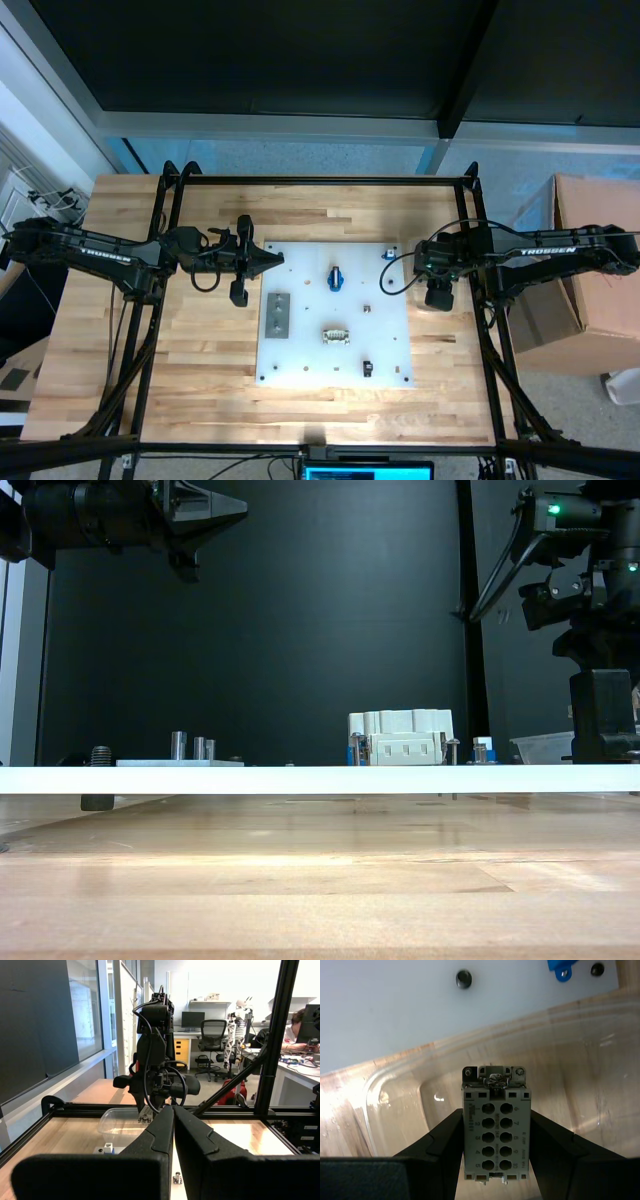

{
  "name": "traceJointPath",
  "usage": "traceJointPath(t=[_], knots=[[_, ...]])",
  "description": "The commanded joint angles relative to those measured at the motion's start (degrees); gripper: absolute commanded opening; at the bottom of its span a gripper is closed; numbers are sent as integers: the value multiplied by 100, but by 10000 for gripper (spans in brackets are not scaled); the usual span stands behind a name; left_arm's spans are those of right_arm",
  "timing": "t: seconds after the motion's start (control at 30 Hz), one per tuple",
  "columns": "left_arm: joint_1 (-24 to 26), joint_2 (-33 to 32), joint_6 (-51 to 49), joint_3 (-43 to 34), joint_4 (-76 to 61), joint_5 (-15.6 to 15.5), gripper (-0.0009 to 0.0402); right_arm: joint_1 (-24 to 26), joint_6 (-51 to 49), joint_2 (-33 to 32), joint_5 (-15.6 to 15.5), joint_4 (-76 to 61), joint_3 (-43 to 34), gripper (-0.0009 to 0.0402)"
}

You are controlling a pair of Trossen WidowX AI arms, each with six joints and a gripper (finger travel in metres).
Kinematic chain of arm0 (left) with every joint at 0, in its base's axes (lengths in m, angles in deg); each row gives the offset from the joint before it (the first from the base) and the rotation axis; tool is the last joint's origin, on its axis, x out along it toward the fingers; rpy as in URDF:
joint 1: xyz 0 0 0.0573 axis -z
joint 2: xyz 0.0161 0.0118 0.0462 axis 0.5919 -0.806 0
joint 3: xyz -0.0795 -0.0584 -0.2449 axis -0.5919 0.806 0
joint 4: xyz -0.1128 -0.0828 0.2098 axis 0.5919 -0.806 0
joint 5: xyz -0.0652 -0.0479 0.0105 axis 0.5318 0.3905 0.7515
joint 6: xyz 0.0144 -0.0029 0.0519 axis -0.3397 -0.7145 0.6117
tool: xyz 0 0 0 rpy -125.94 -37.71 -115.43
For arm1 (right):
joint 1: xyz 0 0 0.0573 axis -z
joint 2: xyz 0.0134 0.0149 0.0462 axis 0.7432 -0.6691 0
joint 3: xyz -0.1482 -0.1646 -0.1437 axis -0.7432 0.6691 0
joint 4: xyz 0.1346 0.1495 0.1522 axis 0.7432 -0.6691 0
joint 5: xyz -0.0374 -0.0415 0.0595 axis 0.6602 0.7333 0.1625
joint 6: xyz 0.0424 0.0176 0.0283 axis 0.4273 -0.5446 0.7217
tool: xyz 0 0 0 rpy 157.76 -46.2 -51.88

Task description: Remove the HAN10E connector from the taskboard and place in the container

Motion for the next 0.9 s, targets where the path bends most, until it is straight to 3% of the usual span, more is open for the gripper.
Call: traceJointPath(t=[0.03,0.23,0.6,0.9], knots=[[-2,0,0,-2,0,0,0,0,9,-4,-7,-2,9,9],[-2,0,0,-2,0,0,0,-2,-164,-57,-4,179,-59,9],[-2,0,0,-2,0,-2,0,-15,-138,-911,-4,317,-636,9],[0,0,0,-2,0,0,0,-33,164,-946,-2,251,-625,9]])
